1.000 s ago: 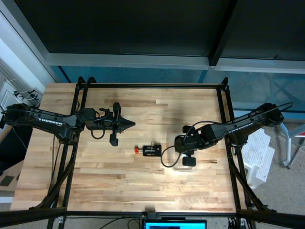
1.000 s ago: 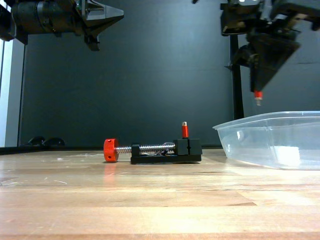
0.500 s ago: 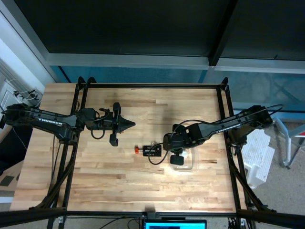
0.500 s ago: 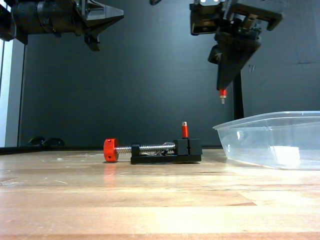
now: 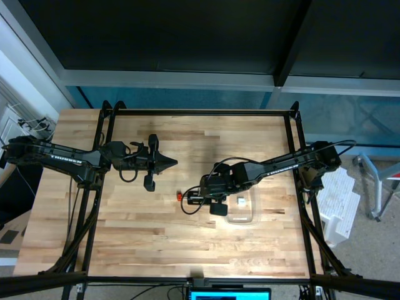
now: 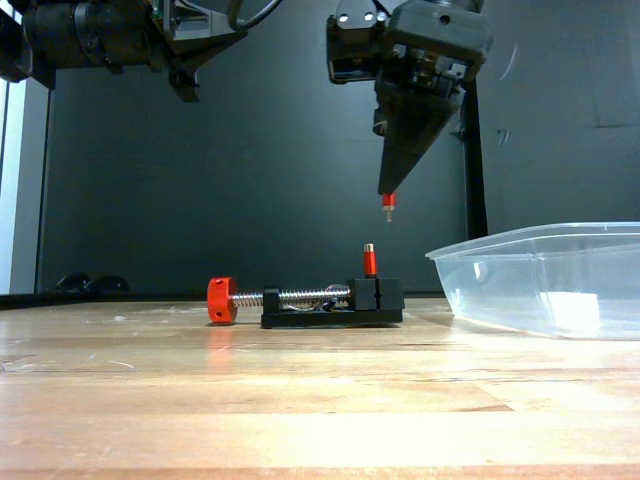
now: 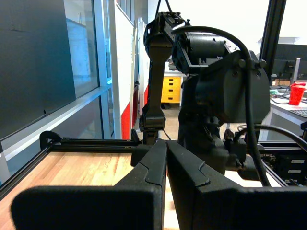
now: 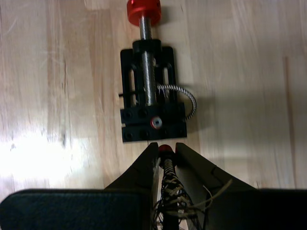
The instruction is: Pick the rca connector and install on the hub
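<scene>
A: Wood tbl nearest cam, pale planks. What's first on it?

B: Clear plastic tray, right side, w/ a small white piece inside. Just left of it & a bit further back sits the hub: black block flat on the wood, threaded metal screw along it, red knob at the end away from the tray.

A: Anything on top of the hub?

B: A short red post w/ metal tip, upright on the block end nearest the tray. Thin braided wire loops out of the hub's side.

A: Where's the rca connector?

B: In the air. The rca connector is pinched in the right gripper, which points straight down; the fingers are clamped on it, red collar & metal pin poking out below. It hangs above the hub's block end, slightly tray-side of the post, not touching. From the right wrist cam its red tip sits just short of the block, roughly in line w/ the post.

A: Left gripper?

B: Further back & well left, the left gripper is held high, pointing horiz. toward the centre, well apart from the hub. Fingers pressed together, nothing betw. them.

A: Behind that?

B: Black frame rail along the far tbl edge.
</scene>
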